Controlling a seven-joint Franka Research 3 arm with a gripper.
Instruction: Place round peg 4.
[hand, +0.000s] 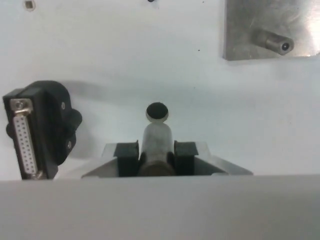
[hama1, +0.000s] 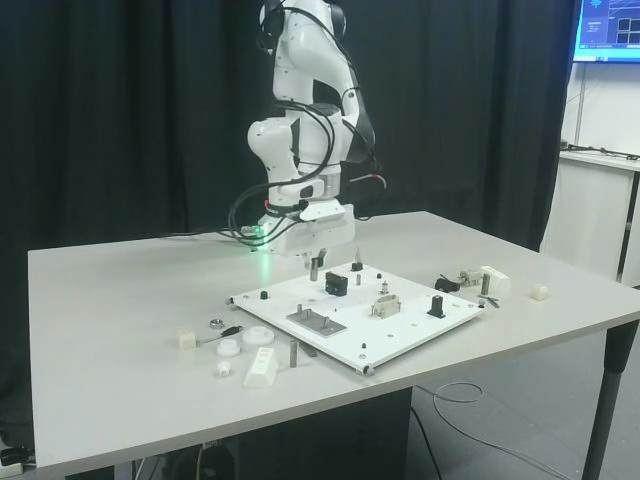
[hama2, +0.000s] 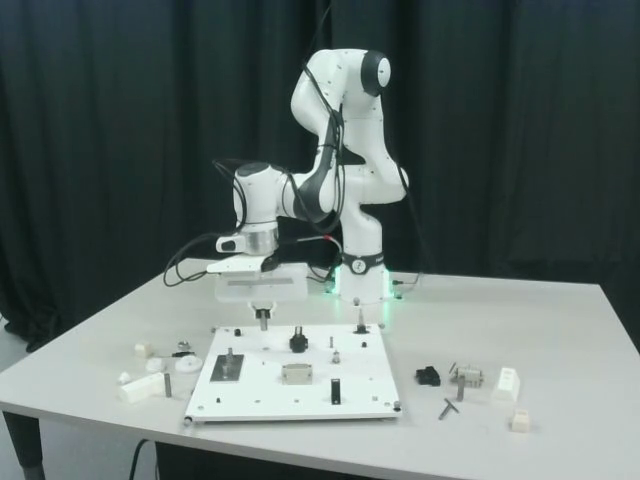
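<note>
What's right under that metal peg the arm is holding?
A black hole in the white board lies just below the peg. The hole's depth cannot be seen.

Pincer (hand: 157, 159) clamped, pointing straight down

1. One white arm (hama2: 340, 150), one gripper (hand: 157, 159).
2. One peg (hand: 158, 145) gripped.
3. One white board (hama2: 300, 385), one grey table (hama2: 560, 330).
4. One metal plate (hand: 270, 27), one black connector (hand: 37, 130).
</note>
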